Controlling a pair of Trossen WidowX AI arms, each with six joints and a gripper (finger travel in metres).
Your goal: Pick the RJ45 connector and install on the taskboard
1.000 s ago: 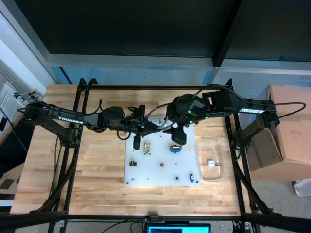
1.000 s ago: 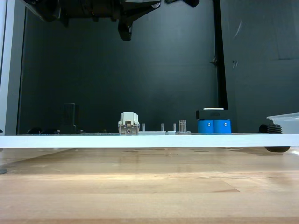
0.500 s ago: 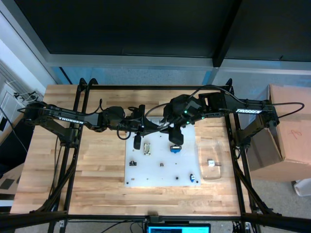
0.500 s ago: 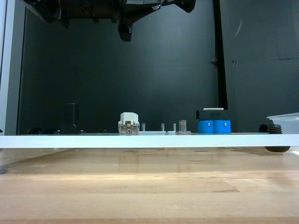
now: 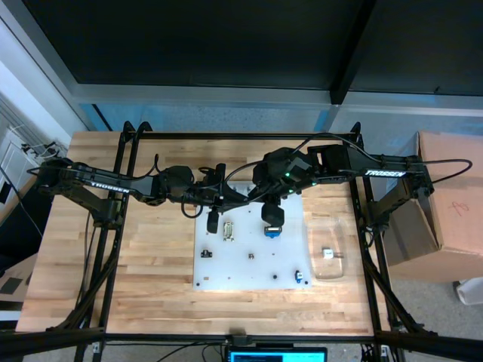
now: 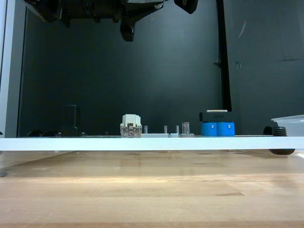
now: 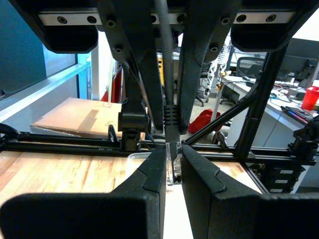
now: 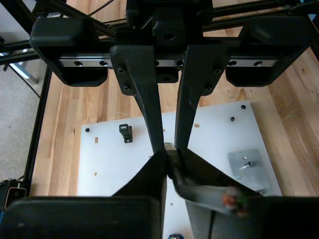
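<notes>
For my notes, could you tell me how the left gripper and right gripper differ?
The left gripper is shut on the RJ45 connector by its clear plug; the right gripper, by its ribbed boot. The left gripper faces level; the right gripper tilts down toward the taskboard. Both hold it aloft.

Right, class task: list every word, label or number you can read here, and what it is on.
"TROSSEN": left arm.
"TROSSEN": right arm.
Pink scrawl on cardboard box: too blurred to read.
No text on left hand, right hand or the plug both grip, held above the white board.
</notes>
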